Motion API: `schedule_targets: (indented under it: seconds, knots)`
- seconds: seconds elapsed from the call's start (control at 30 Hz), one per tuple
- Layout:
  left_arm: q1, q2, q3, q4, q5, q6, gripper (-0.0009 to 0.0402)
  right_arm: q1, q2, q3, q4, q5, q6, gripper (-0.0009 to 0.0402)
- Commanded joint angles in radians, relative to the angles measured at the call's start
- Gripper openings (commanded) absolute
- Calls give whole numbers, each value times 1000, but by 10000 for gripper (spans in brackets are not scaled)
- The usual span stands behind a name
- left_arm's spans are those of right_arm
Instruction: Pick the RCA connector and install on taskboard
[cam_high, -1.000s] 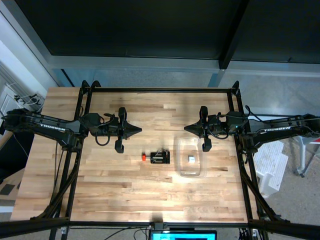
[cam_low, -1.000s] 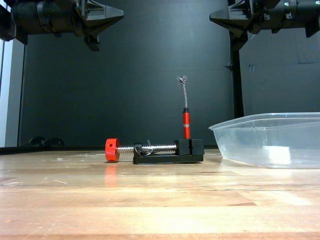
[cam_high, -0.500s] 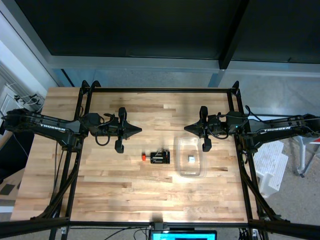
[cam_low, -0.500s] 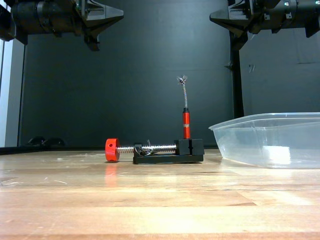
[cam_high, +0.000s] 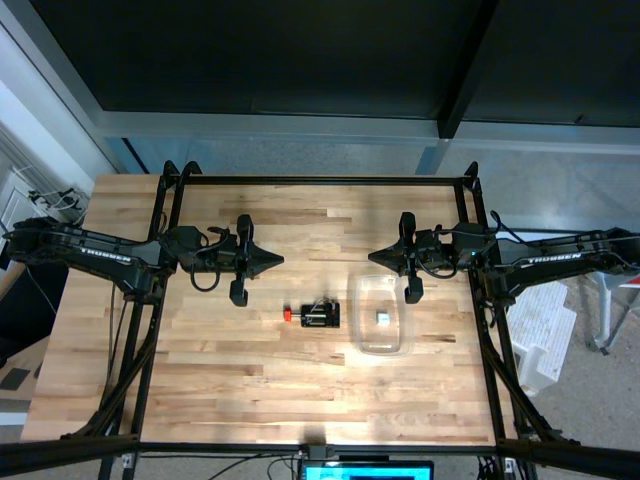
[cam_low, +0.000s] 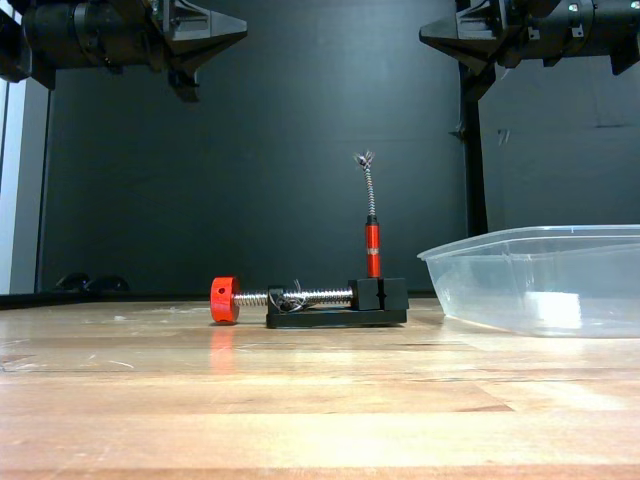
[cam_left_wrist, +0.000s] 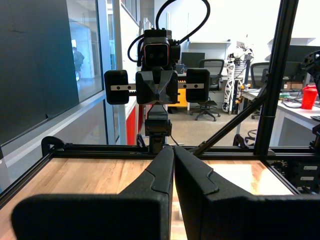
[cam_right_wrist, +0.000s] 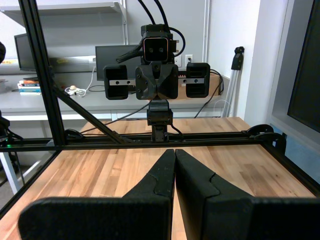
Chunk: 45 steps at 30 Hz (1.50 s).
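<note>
Left tool (cam_high: 278, 260) and right tool (cam_high: 372, 258) both hover high above the table (cam_high: 250, 380), tips pointing at each other across the middle. Each has its fingers pressed together with no gap, and neither holds anything. This mirrored, raised posture reads as a parked position: it keeps both arms out of the work area and leaves either one free to descend. The table carries all the parts between the two arms. The clear plastic tray (cam_high: 382, 350) lies below and just in front of the right tool, which suggests it serves as the supply bin and that the right arm is the natural one to pick from it. The taskboard (cam_high: 322, 317) lies flat on the table just left of the tray, apart from it. Its red knob (cam_high: 287, 314) points toward the left arm, and a thin red-and-spring post (cam_low: 371, 235) stands upright at its tray end. Lying flat with its top exposed, the board can be approached from above. A small white square piece (cam_high: 383, 318) rests on the tray floor. The RCA connector cannot be made out in any view. It may lie in the tray near the white piece, but this is unconfirmed. The pick has not begun.
</note>
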Motion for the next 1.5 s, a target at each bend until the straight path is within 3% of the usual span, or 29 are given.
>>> schedule_targets:
  seconds: [0.03,1.5]
  knots:
    - [0,0,0,0,0,0,0,0,0,0,0,0,0,0]
    - [0,0,0,0,0,0,0,0,0,0,-26,0,0,0]
